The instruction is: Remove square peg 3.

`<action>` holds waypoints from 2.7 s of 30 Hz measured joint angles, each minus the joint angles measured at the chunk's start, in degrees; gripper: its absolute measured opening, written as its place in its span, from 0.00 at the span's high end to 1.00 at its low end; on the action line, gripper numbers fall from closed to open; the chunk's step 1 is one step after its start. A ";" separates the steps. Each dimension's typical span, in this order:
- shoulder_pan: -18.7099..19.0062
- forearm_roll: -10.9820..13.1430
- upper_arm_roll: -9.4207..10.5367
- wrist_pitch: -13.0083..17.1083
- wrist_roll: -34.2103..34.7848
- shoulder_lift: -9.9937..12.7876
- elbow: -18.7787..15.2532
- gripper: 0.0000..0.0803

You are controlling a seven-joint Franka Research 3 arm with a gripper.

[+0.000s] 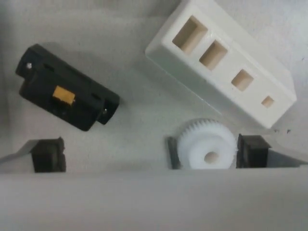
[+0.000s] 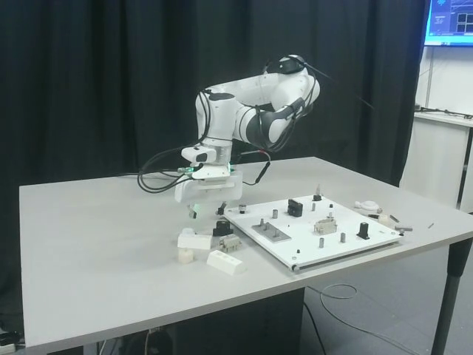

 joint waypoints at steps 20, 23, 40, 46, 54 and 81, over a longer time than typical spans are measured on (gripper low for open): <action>-1.44 0.00 0.00 0.00 0.00 0.14 1.67 0.00; -1.50 0.00 -0.01 0.00 0.00 0.14 1.81 0.00; -1.35 -0.11 -1.00 -1.30 0.03 0.14 2.36 0.00; -1.11 -0.22 -1.72 -2.30 0.03 0.14 2.40 0.00; -0.35 -0.63 -2.78 -5.23 0.69 0.14 2.40 0.00; 8.21 -2.05 -7.52 -11.13 10.75 -0.40 2.98 0.00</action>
